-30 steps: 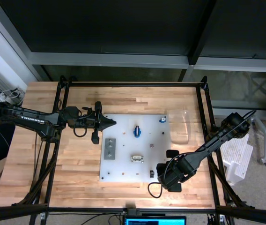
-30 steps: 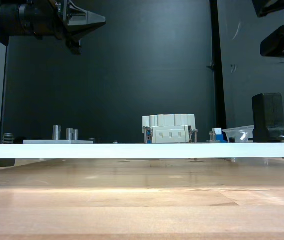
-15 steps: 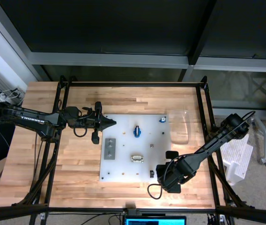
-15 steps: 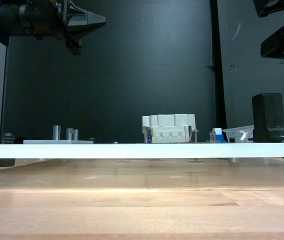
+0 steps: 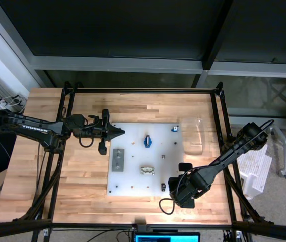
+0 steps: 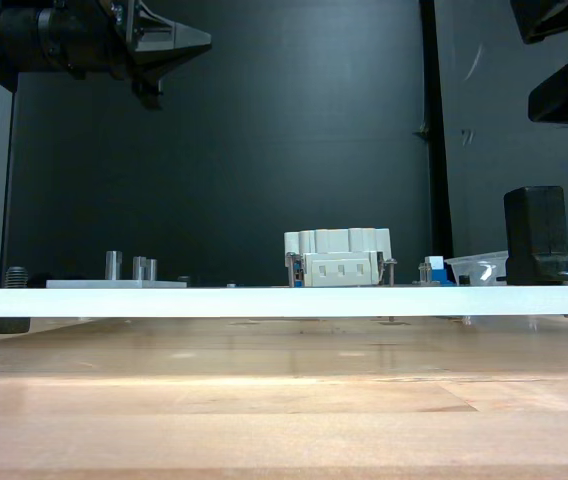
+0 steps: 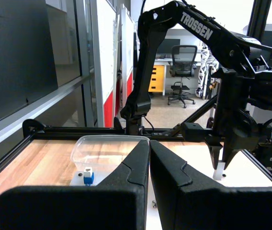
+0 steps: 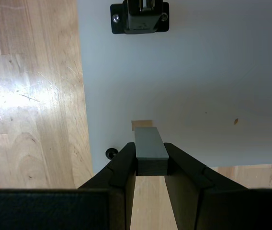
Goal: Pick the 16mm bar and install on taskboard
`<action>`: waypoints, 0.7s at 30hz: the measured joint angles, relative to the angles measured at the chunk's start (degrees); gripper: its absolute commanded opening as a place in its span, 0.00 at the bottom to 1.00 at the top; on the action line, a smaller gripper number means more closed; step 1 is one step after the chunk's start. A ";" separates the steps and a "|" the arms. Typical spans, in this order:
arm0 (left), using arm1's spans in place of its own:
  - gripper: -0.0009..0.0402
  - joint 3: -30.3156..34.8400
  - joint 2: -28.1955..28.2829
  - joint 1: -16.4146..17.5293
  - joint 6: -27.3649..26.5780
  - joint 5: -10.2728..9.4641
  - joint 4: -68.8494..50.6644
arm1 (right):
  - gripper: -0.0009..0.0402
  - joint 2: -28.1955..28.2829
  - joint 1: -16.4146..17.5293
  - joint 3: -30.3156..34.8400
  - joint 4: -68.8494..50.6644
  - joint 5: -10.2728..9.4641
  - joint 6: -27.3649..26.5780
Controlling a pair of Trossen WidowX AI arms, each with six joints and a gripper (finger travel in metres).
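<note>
From high up, the left gripper [image 5: 117,131] hangs over the far left edge of the board [image 5: 133,151], tips pressed together, and the grey block [image 5: 118,160] sits on the board close by it. The right gripper [image 5: 175,190] is over the board's near right corner, next to the black plug [image 5: 163,187]. From low down, the left gripper [image 6: 184,40] floats high above the board [image 6: 264,301]. In the left wrist view, the left gripper [image 7: 149,152] has its fingers pressed together, and a clear tub [image 7: 108,149] sits ahead of it. In the right wrist view, the right gripper [image 8: 150,160] pinches the grey bar [image 8: 150,143] between its fingers [image 8: 126,160]. The bar hangs over the board [image 8: 184,72]. A small square hole [image 8: 141,125] lies just past the bar's tip, and the black plug [image 8: 140,17] is farther ahead.
</note>
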 measured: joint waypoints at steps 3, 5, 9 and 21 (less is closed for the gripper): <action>0.02 0.00 0.00 0.00 0.00 0.00 0.00 | 0.04 0.00 0.00 -0.37 1.09 0.02 0.11; 0.02 0.02 0.00 0.00 0.00 0.00 0.00 | 0.04 0.00 0.00 -0.46 1.16 0.00 0.15; 0.02 0.02 0.00 0.00 0.00 0.00 0.00 | 0.04 0.00 0.00 -0.46 1.20 0.02 0.13; 0.02 0.00 0.00 0.00 -0.02 0.00 0.00 | 0.04 0.00 -0.02 -0.72 1.53 0.02 -0.02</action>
